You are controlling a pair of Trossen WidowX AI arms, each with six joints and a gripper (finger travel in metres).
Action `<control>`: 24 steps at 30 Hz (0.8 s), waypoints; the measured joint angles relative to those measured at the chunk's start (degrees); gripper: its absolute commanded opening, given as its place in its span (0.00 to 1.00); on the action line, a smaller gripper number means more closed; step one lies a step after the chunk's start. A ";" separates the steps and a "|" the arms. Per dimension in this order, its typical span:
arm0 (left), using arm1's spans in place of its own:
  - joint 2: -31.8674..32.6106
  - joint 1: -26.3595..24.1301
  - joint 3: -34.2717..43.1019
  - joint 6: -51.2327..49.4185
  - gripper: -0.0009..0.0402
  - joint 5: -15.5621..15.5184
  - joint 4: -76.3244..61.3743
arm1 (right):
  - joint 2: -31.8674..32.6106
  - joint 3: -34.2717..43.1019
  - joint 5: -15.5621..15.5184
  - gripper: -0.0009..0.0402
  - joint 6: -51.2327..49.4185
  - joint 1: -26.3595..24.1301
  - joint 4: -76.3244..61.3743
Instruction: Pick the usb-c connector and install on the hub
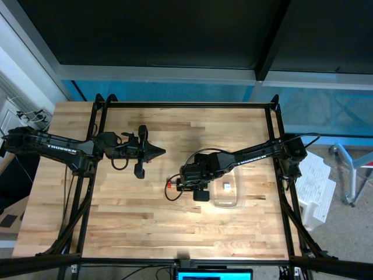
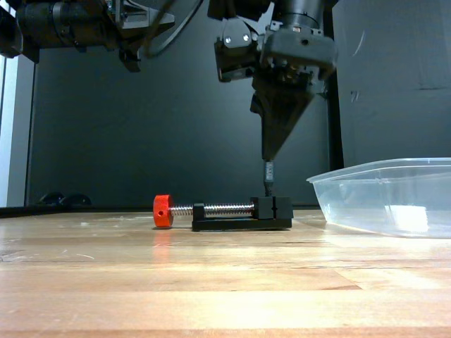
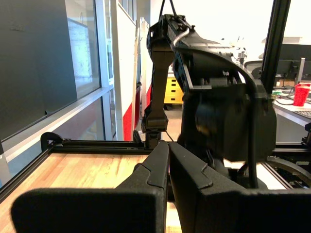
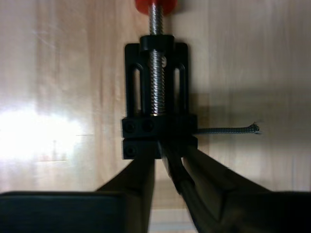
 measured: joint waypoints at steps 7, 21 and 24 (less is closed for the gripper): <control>-0.02 0.00 0.00 0.00 0.02 0.00 0.04 | -2.45 -0.02 0.07 0.47 0.02 0.02 -0.63; 0.00 0.00 0.00 0.00 0.02 0.00 0.00 | -13.22 -8.48 0.37 0.53 0.02 0.13 0.79; -0.02 0.00 -0.02 0.00 0.02 0.00 0.02 | -15.82 -10.95 0.46 0.53 -0.09 0.13 2.54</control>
